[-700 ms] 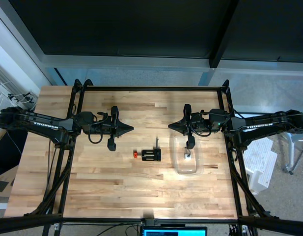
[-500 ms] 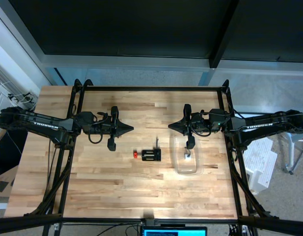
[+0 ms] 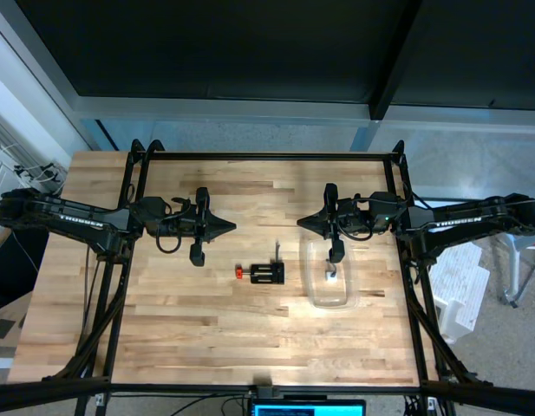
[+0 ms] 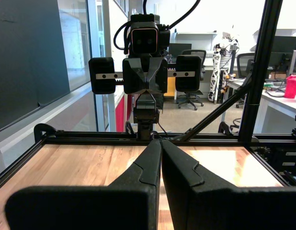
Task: Pick the USB-C connector and install on taskboard
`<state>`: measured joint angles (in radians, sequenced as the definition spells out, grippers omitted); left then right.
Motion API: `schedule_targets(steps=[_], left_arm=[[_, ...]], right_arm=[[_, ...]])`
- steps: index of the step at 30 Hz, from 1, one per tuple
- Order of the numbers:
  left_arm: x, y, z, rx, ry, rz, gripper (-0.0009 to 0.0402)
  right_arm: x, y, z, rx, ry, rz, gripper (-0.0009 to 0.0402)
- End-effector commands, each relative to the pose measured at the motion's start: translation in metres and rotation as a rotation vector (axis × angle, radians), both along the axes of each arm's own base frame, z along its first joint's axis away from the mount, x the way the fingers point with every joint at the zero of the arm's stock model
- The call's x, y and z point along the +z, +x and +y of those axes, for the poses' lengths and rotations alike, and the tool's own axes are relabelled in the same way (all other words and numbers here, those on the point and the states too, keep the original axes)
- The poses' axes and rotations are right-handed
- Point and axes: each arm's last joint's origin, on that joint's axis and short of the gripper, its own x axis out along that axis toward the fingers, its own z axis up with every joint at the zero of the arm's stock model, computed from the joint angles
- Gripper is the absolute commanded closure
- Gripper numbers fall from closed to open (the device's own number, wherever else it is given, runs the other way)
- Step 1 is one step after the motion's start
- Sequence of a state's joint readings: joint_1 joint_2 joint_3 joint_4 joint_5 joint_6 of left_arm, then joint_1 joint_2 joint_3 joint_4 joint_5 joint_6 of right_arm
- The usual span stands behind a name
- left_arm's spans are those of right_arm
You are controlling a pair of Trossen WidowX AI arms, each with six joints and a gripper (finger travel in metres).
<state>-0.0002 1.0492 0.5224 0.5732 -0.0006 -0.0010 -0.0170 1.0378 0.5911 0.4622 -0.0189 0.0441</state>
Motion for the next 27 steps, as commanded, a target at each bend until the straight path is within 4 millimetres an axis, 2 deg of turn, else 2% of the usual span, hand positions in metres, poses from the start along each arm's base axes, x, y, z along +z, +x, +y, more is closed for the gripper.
schedule_targets(steps=[1, 4, 10, 27], left_arm=[[0.0, 0.0, 0.0, 0.0, 0.0, 0.0, 0.0393], [0.0, 0.0, 0.0, 0.0, 0.0, 0.0, 0.0393], [0.0, 0.0, 0.0, 0.0, 0.0, 0.0, 0.0393], [0.0, 0.0, 0.0, 0.0, 0.0, 0.0, 0.0393]], right_arm=[[0.0, 0.0, 0.0, 0.0, 0.031, 0.0, 0.0393], [-0.001, 0.001, 0.0, -0.023, 0.048, 0.064, 0.0393], [0.002, -0.001, 0.0, -0.022, 0.019, 0.332, 0.0393], [0.04, -0.028, 0.01, -0.017, 0.064, 0.924, 0.0393]])
